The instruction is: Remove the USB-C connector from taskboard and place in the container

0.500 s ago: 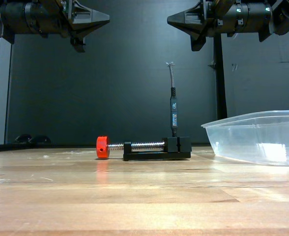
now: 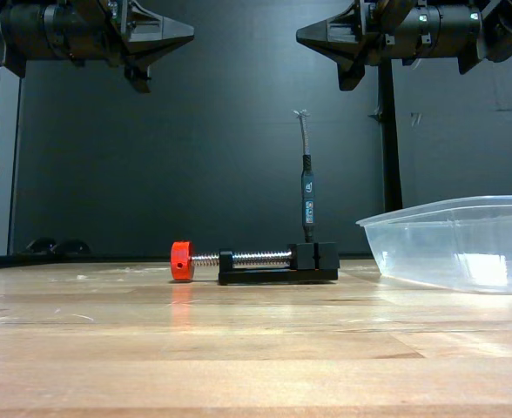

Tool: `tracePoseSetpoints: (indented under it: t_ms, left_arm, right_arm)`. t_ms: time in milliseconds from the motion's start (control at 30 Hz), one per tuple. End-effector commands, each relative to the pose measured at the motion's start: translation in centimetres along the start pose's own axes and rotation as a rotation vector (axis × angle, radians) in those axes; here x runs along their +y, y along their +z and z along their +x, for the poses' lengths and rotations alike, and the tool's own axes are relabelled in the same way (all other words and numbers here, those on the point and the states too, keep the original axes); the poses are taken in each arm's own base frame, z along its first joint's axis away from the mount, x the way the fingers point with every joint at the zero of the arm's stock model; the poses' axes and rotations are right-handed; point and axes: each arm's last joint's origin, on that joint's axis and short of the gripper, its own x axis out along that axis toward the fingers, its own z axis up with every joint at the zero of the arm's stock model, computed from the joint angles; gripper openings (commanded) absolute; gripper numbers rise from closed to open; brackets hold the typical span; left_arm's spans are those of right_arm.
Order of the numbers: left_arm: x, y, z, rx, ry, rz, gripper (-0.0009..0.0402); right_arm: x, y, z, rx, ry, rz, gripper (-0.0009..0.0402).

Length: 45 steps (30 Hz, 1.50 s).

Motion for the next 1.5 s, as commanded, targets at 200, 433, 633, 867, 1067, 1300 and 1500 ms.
tracePoseSetpoints:
  t_ms: [200,433,633,867,1067,1300,1500]
  left_arm:
    - [0.0,0.0,0.0,0.000,0.000,0.000,0.0000]
    - [0.0,0.0,0.0,0.000,0.000,0.000,0.0000]
    - [0.0,0.0,0.0,0.000,0.000,0.000,0.0000]
    - [0.0,0.0,0.0,0.000,0.000,0.000,0.0000]
    - [0.0,0.0,0.0,-0.001,0.000,0.000,0.0000]
    - [0.0,0.0,0.0,0.000,0.000,0.000,0.0000]
    - [0.0,0.0,0.0,-0.001,0.000,0.000,0.0000]
  right_arm:
    - [0.4,0.2,0.4,0.143,0.029,0.035,0.0000]
    - [2.0,0.6,0.5,0.334,0.091,0.035,0.0000]
    - [3.0,0.9,0.0,0.508,0.064,0.018,0.0000]
    - [3.2,1.4,-0.6,0.642,0.043,0.009,0.0000]
    - [3.2,2.2,-1.0,0.717,0.009,-0.014,0.0000]
    - [3.4,2.6,-1.0,0.841,0.011,-0.029,0.0000]
    - [4.0,2.2,0.4,0.958,0.021,-0.034,0.0000]
